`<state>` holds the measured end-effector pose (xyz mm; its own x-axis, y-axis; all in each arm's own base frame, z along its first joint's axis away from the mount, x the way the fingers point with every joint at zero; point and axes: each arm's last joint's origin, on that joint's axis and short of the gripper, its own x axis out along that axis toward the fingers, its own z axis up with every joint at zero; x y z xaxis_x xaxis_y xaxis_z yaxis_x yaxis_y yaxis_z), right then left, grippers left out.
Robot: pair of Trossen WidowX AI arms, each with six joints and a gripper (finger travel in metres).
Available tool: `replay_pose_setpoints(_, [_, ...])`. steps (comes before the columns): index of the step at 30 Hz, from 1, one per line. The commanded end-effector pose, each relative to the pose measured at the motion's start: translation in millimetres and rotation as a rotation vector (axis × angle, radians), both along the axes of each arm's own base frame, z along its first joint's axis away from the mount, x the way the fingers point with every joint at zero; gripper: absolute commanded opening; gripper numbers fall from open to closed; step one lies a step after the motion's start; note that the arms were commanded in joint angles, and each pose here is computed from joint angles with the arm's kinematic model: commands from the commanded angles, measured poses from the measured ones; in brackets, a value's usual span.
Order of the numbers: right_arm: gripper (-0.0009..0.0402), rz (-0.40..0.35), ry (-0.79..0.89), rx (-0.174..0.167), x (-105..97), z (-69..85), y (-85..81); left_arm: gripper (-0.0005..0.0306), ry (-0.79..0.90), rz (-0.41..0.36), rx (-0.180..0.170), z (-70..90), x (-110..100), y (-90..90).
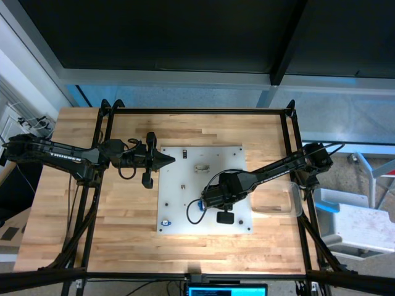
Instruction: Pick the 16mm cylinder and place it in the taskboard
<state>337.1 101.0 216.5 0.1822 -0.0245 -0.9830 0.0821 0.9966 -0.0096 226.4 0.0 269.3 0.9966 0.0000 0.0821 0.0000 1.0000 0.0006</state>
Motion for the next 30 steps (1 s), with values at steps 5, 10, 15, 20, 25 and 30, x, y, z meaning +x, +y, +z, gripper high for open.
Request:
replay_pose_setpoints(5, [0.0012,0.000,0.001,0.012,-0.7,-4.3,0.3,0.0000,0.000,0.000,0.000,0.1,0.0,0.1])
replay_pose_setpoints(10, [0.0012,0.004,-0.002,0.019,-0.5,-5.0,0.5,0.0000,0.000,0.000,0.000,0.1,0.0,0.0])
replay_pose_setpoints(15, [0.0012,0.017,-0.004,0.016,-0.3,-5.2,0.6,0.0000,0.000,0.000,0.000,0.1,0.0,0.1])
replay_pose_setpoints(20, [0.0012,0.018,-0.009,0.017,0.1,-5.2,0.7,0.0000,0.000,0.000,0.000,0.1,0.0,0.0])
replay_pose_setpoints(25, [0.0012,0.018,-0.018,0.020,0.9,-5.2,0.9,0.0000,0.000,0.000,0.000,0.1,0.0,0.1])
replay_pose_setpoints(30, [0.0012,0.017,-0.011,0.018,2.0,-9.8,1.0,0.0000,0.000,0.000,0.000,0.1,0.0,0.0])
